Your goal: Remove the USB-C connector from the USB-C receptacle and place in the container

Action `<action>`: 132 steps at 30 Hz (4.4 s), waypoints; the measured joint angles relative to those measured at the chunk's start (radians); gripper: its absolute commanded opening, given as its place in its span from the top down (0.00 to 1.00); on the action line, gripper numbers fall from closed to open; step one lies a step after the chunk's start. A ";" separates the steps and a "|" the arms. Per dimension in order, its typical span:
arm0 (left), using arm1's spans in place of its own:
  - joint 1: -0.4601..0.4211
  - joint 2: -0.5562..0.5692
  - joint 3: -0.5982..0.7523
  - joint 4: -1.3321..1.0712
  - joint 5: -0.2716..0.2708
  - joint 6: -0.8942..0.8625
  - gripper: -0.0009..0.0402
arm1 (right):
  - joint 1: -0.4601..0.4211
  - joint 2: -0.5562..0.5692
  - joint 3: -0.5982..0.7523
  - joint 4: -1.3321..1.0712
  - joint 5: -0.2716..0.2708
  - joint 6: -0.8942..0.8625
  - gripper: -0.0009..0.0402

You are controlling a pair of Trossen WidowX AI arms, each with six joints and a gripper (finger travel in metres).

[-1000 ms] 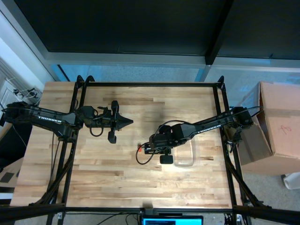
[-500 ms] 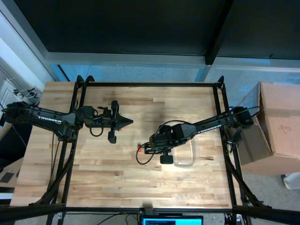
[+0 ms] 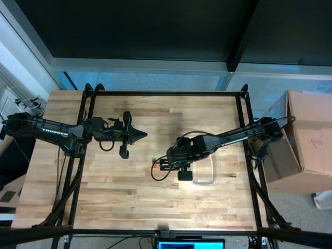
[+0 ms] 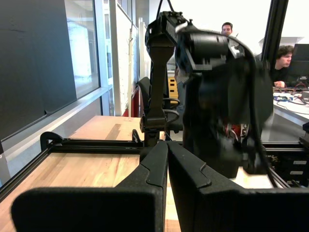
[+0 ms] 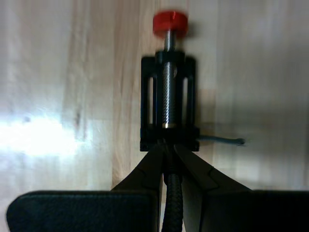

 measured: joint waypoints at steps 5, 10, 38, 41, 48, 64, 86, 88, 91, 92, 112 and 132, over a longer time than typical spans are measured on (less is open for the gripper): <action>0.000 0.000 0.000 0.000 0.000 0.000 0.98 | -0.002 -0.008 0.026 -0.034 0.005 0.000 0.98; 0.000 0.000 0.000 0.000 0.000 0.000 0.98 | -0.002 -0.027 0.087 -0.102 0.008 0.000 0.98; 0.000 0.000 0.000 0.000 0.000 0.000 0.98 | 0.004 -0.108 0.069 -0.189 0.008 0.003 0.98; 0.000 0.000 0.000 0.000 0.000 0.000 0.98 | 0.006 -0.154 -0.006 -0.170 0.008 0.010 0.98; 0.000 0.000 0.000 0.000 0.000 0.000 0.98 | 0.019 -0.274 -0.177 -0.129 0.008 0.033 0.98; 0.000 0.000 0.000 0.000 0.000 0.000 0.98 | 0.060 -0.410 -0.531 0.064 0.008 0.080 0.98; 0.000 0.000 0.000 0.000 0.000 0.000 0.98 | 0.066 -0.412 -0.646 0.202 0.008 0.106 0.50; 0.000 0.000 0.000 0.000 0.000 0.000 0.98 | 0.066 -0.414 -0.634 0.196 0.008 0.106 0.44; 0.000 0.000 0.000 0.000 0.000 0.000 0.98 | 0.067 -0.414 -0.612 0.180 0.008 0.106 0.38; 0.000 0.000 0.000 0.000 0.000 0.000 0.98 | 0.067 -0.414 -0.603 0.170 0.008 0.106 0.37; 0.000 0.000 0.000 0.000 0.000 0.000 0.98 | 0.006 -0.583 -0.573 0.328 0.010 0.035 0.57; 0.000 0.000 0.000 0.000 0.000 0.000 0.98 | -0.217 -0.722 -0.742 1.089 -0.156 -0.129 0.97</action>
